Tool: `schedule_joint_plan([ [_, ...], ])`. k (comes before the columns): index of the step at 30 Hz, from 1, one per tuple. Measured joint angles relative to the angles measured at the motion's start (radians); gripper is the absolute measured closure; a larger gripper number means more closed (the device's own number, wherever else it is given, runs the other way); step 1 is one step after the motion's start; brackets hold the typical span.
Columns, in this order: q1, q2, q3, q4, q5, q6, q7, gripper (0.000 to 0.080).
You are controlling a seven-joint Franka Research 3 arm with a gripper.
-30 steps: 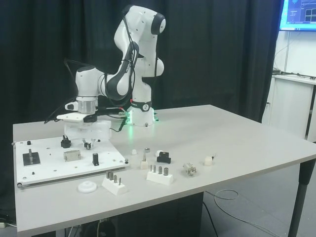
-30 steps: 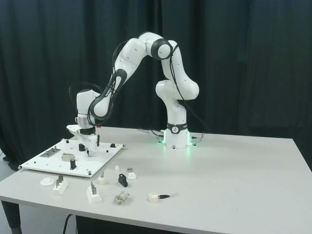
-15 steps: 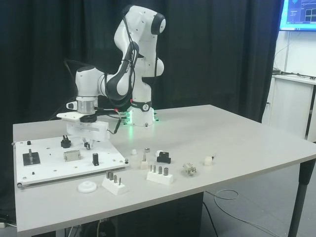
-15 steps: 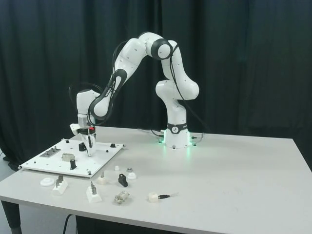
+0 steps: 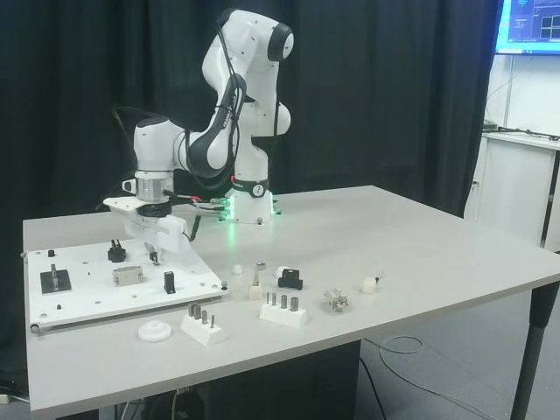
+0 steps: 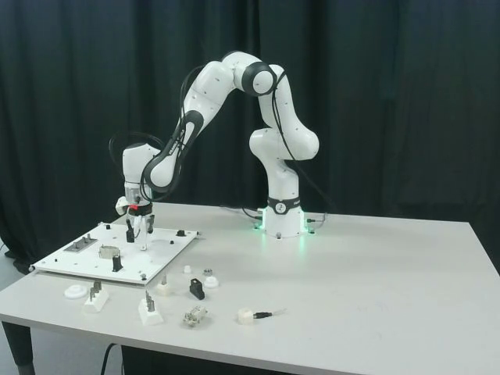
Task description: Insert BNC.
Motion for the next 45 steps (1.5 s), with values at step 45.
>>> schedule_joint_plan([
  [45, -0.001, -0.009, -0.009, 0.029, 0.001, -0.009, 0.361, 0.0490],
])
